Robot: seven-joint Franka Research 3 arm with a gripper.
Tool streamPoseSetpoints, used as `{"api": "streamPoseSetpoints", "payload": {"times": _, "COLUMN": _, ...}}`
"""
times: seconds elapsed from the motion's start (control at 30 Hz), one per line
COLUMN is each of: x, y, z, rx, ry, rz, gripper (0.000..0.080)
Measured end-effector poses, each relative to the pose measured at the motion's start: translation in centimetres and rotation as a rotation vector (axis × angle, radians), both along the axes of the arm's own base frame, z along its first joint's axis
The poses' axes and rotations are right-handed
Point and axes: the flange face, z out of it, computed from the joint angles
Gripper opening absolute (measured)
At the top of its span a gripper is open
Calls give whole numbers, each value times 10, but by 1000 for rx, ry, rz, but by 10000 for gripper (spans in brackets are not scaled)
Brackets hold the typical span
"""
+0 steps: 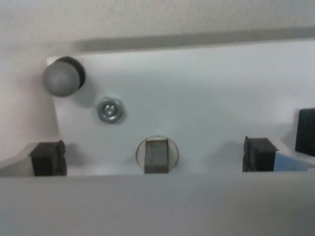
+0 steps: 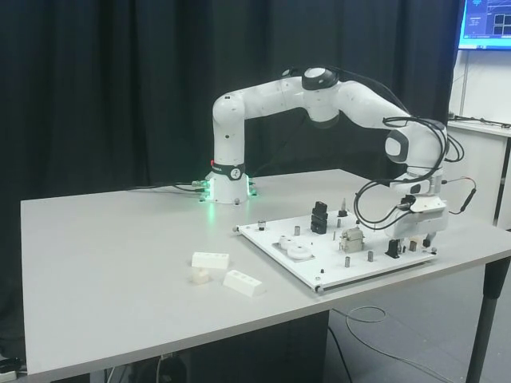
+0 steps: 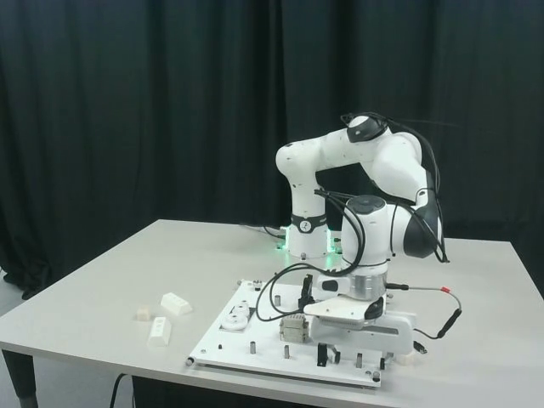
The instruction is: Remove square peg 4.
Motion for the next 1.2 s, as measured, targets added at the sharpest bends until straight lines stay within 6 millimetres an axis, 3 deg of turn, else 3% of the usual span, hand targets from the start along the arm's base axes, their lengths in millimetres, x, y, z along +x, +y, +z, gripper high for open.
{"api": "streamPoseSetpoints", "payload": {"times": 0.4, "x": 1, "y": 0, "z": -2, "rx": -15, "ry": -2, "rz": 8, "gripper": 800}}
{"api": "streamPoseSetpoints", "payload": {"times": 0.43, "x": 1, "y": 0, "z": -2, "rx": -15, "ry": -2, "rz": 8, "gripper": 665}}
{"api": "streamPoseSetpoints", "payload": {"times": 0.57, "x": 1, "y": -1, "z": -2, "rx": -15, "ry": -2, "rz": 7, "gripper": 665}}
{"api": "streamPoseSetpoints", "payload": {"times": 0.6, "x": 1, "y": -1, "z": -2, "rx": -15, "ry": -2, "rz": 7, "gripper": 509}}
{"api": "streamPoseSetpoints", "payload": {"times": 0.9, "x": 2, "y": -2, "z": -3, "rx": -13, "ry": 0, "rz": 5, "gripper": 509}}
{"api": "streamPoseSetpoints", "payload": {"times": 0.93, "x": 2, "y": -1, "z": -3, "rx": -11, "ry": -1, "rz": 6, "gripper": 165}}
{"api": "streamPoseSetpoints", "payload": {"times": 1.07, "x": 2, "y": 0, "z": -2, "rx": -12, "ry": 0, "rz": 5, "gripper": 165}}
{"api": "streamPoseSetpoints", "payload": {"times": 1.1, "x": 2, "y": 0, "z": -2, "rx": -12, "ry": 0, "rz": 4, "gripper": 97}}
{"api": "streamPoseSetpoints", "payload": {"times": 1.2, "x": 3, "y": 1, "z": -1, "rx": -11, "ry": 2, "rz": 4, "gripper": 97}}
